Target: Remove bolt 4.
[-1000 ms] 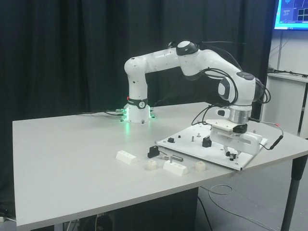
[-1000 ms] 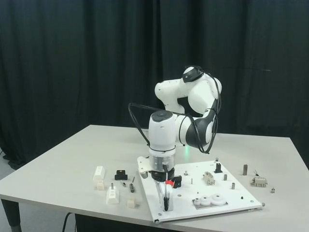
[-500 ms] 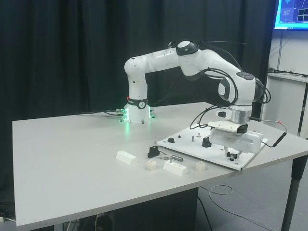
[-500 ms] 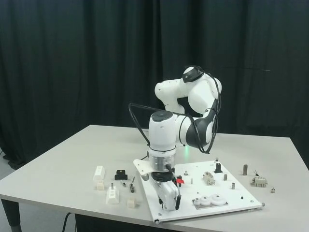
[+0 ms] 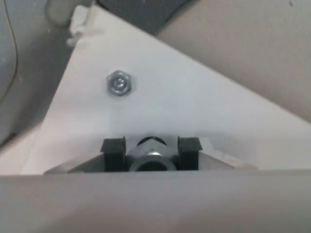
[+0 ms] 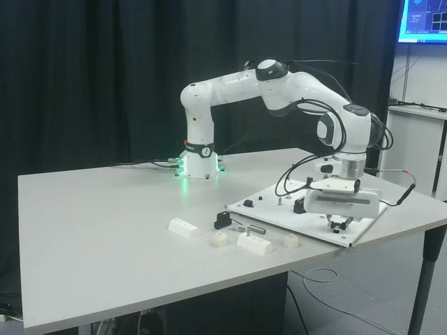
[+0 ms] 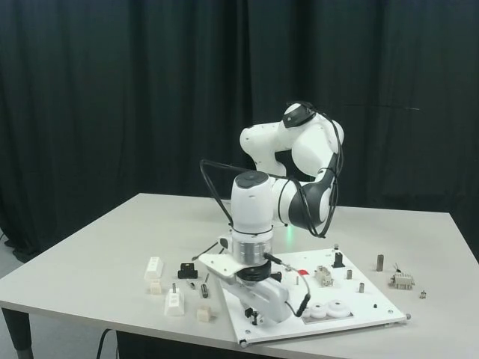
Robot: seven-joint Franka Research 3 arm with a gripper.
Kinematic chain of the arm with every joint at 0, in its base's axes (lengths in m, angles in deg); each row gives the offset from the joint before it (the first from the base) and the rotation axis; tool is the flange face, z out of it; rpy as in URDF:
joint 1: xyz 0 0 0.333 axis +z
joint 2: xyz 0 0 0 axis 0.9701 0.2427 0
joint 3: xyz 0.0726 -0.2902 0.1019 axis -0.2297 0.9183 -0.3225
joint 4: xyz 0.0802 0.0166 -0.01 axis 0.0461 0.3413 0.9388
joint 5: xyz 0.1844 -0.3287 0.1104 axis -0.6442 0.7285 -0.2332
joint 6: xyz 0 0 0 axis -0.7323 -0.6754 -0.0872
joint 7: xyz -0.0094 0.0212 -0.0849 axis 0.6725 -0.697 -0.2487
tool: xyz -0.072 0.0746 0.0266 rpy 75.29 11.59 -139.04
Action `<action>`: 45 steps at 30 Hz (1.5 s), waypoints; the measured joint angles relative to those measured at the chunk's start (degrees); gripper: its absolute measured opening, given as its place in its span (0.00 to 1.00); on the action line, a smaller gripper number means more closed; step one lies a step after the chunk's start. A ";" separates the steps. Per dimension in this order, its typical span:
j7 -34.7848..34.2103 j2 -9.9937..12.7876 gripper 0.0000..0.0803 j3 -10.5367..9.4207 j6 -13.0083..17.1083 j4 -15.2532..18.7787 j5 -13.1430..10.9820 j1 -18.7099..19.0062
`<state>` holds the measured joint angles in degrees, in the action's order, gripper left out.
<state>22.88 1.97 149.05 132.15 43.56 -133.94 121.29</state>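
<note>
Visibly one bolt (image 5: pixel 151 158), two fingers (image 5: pixel 113 154)

Seen past the pincer (image 5: pixel 153 155): two black fingertips (image 5: pixel 113 153), standing one on each side of a grey metal bolt (image 5: pixel 151 158), its head seated between them. Pressed close against both sides of the bolt, with no gap showing. Resting under them, a white board (image 5: pixel 194 109), one corner of it in sight. Set into the board near that corner, well apart from the fingertips, a grey hex nut (image 5: pixel 119 83). Beyond the board's edge, the grey desk (image 5: pixel 252 43). Beside the corner, a small white piece (image 5: pixel 80 30), too blurred to name. Filling the near part of the picture, a wide grey band of the pincer's own body (image 5: pixel 155 204).
</note>
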 joint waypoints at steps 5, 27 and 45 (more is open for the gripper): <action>7.83 0.00 0.28 -0.02 0.10 0.00 0.00 0.06; 41.49 0.00 0.28 -0.06 0.38 0.00 0.06 0.38; 57.02 -1.18 0.28 0.34 0.26 0.01 0.59 0.73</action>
<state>79.90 0.79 149.40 132.41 43.57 -133.35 122.02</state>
